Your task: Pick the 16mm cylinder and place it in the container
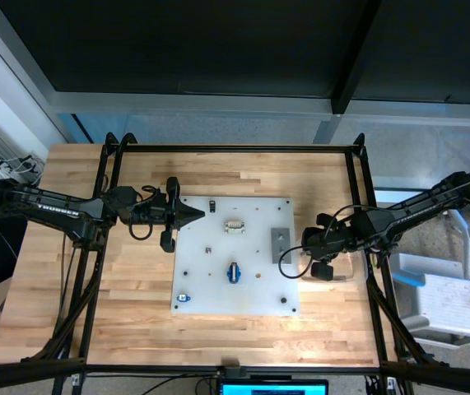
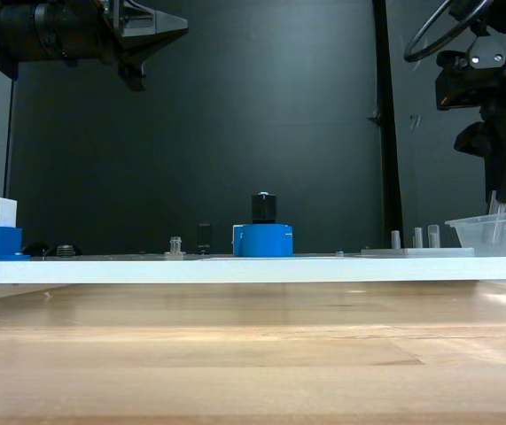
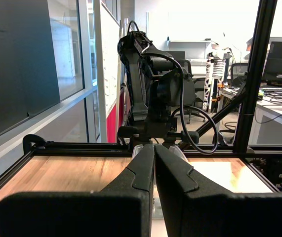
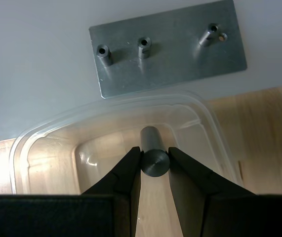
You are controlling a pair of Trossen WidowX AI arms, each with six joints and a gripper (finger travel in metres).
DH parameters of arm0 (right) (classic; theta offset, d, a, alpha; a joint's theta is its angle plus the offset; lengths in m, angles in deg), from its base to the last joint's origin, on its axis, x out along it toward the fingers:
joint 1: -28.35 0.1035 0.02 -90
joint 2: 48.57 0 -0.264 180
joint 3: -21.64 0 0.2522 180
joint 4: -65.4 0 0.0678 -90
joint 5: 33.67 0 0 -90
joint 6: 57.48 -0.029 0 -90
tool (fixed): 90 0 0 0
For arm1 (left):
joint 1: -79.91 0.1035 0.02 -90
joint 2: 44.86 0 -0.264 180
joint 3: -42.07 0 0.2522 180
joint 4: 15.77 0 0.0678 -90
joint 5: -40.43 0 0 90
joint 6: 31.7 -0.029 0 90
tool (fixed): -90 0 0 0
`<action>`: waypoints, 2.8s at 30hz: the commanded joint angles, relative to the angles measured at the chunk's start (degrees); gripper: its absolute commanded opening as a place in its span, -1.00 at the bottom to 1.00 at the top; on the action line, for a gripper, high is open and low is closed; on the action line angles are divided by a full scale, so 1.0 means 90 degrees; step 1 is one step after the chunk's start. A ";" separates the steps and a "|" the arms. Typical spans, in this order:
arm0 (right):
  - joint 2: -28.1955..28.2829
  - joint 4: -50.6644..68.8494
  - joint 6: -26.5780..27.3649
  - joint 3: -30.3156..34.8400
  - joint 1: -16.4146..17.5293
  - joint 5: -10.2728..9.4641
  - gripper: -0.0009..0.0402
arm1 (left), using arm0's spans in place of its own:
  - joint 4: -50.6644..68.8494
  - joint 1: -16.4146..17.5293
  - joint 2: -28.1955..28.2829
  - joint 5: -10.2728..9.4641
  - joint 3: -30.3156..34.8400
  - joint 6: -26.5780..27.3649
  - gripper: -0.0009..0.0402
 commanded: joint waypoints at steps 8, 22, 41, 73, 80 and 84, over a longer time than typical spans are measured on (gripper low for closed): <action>-0.0282 -0.0442 -0.0117 -0.0432 0.0029 -0.0007 -0.75 | -0.0002 0.0000 0.0000 0.0002 0.0000 -0.0002 -0.96; -0.0321 -0.0607 -0.0204 -0.0549 0.0053 0.0481 -0.75 | 0.0000 0.0000 0.0002 0.0002 0.0000 0.0000 -0.96; -0.0318 -0.0600 -0.0323 -0.0549 0.0087 0.0466 -0.31 | -0.0002 0.0002 0.0000 0.0002 0.0000 0.0000 -0.96; -0.0318 -0.0578 -0.0447 -0.0532 0.0087 0.0413 -0.18 | -0.0002 0.0002 0.0000 0.0002 0.0000 0.0000 -0.96; -0.0318 -0.0578 -0.0444 -0.0532 0.0087 0.0415 -0.18 | -0.0002 0.0000 0.0000 0.0002 0.0000 0.0000 -0.96; -0.0318 -0.0578 -0.0444 -0.0532 0.0087 0.0415 -0.17 | -0.0002 0.0002 0.0000 0.0002 0.0000 0.0000 -0.96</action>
